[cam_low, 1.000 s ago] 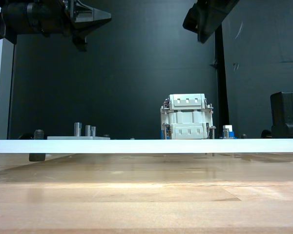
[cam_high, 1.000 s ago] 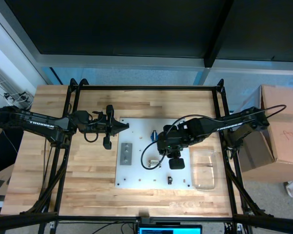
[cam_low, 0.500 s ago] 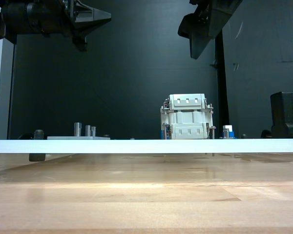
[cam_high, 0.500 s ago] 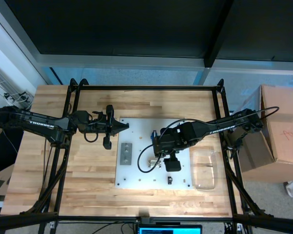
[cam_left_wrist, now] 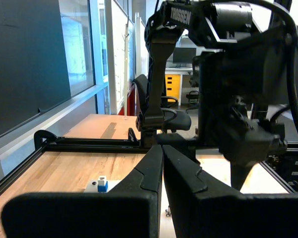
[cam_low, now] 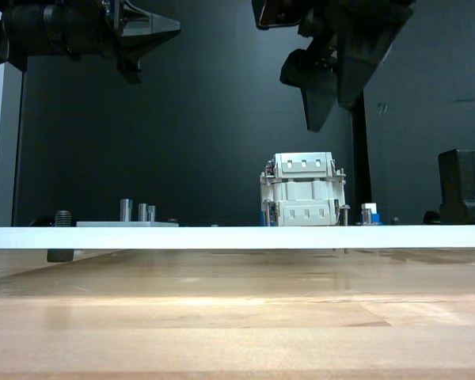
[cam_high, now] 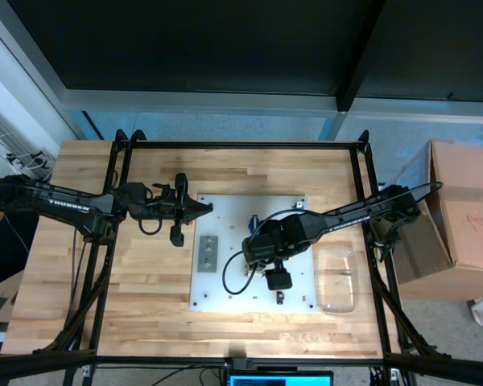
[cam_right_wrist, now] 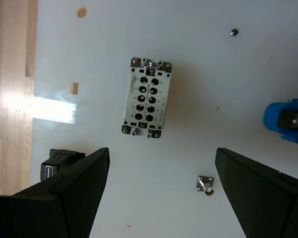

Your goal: Remove the HAN10E connector from the taskboard and place in the container

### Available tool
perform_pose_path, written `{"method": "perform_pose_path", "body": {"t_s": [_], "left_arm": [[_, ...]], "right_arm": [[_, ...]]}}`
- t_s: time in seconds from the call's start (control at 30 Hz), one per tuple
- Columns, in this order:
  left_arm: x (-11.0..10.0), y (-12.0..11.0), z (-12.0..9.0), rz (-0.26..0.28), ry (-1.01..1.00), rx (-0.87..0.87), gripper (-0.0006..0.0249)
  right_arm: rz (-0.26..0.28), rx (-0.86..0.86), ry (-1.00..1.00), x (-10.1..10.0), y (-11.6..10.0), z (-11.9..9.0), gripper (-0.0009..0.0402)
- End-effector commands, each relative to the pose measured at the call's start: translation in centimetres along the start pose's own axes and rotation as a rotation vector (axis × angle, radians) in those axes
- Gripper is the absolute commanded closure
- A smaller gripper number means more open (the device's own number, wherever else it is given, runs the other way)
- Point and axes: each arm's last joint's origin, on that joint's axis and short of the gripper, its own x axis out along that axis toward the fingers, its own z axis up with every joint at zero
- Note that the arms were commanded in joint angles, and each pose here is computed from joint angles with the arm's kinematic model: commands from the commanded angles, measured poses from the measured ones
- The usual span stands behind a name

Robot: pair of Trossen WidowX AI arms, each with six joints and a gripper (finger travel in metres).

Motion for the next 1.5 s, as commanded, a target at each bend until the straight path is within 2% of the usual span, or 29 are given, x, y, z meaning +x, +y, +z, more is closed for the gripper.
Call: {"method": "perform_pose_path", "body": {"t_s": [0.03, 0.77, 1.03, 1.5], "left_arm": [[0.0, 0.0, 0.0, 0.000, 0.000, 0.000, 0.0243], [0.0, 0.0, 0.0, 0.000, 0.001, 0.000, 0.0243], [0.0, 0.0, 0.0, 0.000, 0.001, 0.000, 0.0243], [0.0, 0.0, 0.0, 0.000, 0.001, 0.000, 0.0243]], "right_arm": [[0.000, -0.004, 0.010, 0.8, 0.2, 0.2, 0.0094], [-0.005, 0.019, 0.002, 2.7, 0.7, 0.6, 0.0094], [-0.007, 0.018, 0.025, 4.4, 0.9, 1.0, 0.0095], [-0.003, 0.023, -0.004, 5.0, 0.9, 1.1, 0.0095]]}}
